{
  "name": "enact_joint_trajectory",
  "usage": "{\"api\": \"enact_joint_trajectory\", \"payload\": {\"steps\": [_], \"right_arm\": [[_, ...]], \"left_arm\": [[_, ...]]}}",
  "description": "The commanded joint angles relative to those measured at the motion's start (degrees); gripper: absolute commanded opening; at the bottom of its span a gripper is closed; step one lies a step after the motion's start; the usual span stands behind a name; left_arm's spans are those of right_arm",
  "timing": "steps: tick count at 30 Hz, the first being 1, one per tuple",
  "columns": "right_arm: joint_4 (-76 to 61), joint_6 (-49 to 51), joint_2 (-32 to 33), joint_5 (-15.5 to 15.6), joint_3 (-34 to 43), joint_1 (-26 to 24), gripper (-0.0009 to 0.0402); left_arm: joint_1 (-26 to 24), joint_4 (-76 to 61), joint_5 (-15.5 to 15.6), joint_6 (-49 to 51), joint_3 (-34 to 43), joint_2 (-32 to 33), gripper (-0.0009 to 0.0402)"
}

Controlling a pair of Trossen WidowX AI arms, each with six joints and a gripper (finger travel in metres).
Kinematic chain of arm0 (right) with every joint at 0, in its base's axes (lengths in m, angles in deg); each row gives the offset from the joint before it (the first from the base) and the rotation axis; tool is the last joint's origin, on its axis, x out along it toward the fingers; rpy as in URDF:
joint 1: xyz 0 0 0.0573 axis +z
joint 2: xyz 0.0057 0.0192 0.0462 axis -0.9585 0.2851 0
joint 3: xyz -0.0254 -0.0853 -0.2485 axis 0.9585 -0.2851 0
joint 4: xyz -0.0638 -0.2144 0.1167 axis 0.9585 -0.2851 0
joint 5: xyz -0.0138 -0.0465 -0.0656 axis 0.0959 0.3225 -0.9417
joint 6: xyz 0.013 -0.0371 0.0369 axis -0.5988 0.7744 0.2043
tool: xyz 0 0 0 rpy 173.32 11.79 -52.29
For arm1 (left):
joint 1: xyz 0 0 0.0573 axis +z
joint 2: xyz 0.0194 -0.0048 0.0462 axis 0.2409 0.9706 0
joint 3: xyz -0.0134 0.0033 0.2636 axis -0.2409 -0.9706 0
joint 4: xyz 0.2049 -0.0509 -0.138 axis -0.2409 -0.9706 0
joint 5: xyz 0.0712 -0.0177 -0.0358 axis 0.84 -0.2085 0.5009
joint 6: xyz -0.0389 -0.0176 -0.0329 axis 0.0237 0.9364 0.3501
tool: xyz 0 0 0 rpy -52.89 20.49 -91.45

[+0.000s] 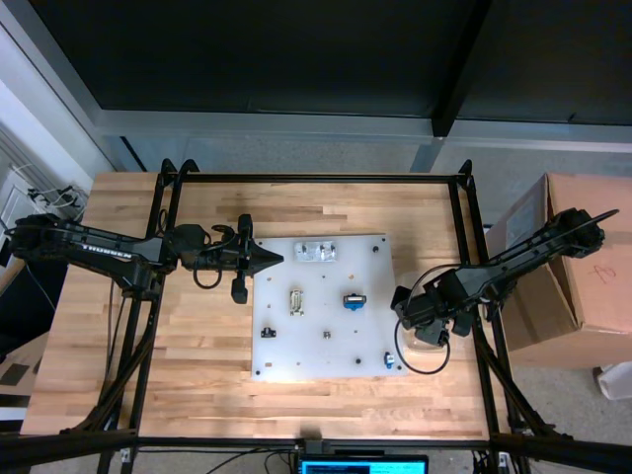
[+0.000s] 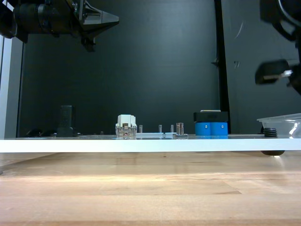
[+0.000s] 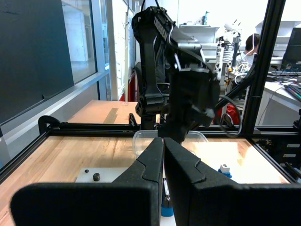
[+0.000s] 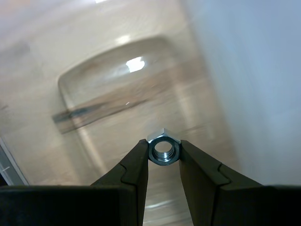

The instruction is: Pick the M12 nut and place it on its threads and fasten

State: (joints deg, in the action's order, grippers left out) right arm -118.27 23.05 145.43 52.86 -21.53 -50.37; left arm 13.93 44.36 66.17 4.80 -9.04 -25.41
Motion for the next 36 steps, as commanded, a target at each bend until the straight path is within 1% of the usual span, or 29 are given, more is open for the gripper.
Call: {"api": "enact_joint_trajectory", "payload": {"steps": [1,4,10,13,19,27,36], "right_arm": [[-2.3,3.7,1.4,0.0,4.3,0.3,0.0016],[-3.9,8.6,4.3,-0.2,8.6,0.8,0.0016],[-5.3,11.4,12.3,-0.2,17.6,1.4,0.0016],[-6.8,16.7,16.4,-0.9,22.4,2.3,0.0016],[-7.1,25.5,24.0,-0.9,30.4,4.2,0.0016],[-7.1,26.9,33.9,-0.9,39.9,4.6,0.0016],[-7.1,27.0,40.8,-1.1,45.8,4.7,0.0016]], "left_arm": [[0.0,0.0,0.0,0.0,0.0,0.0,0.0],[0.0,0.0,0.0,0.0,0.0,0.0,0.0],[0.0,0.0,0.0,0.0,0.0,0.0,0.0],[0.0,0.0,0.0,0.0,0.0,0.0,0.0],[0.0,0.0,0.0,0.0,0.0,0.0,0.0],[0.0,0.0,0.0,0.0,0.0,0.0,0.0],[0.0,0.0,0.0,0.0,0.0,0.0,0.0]]}}
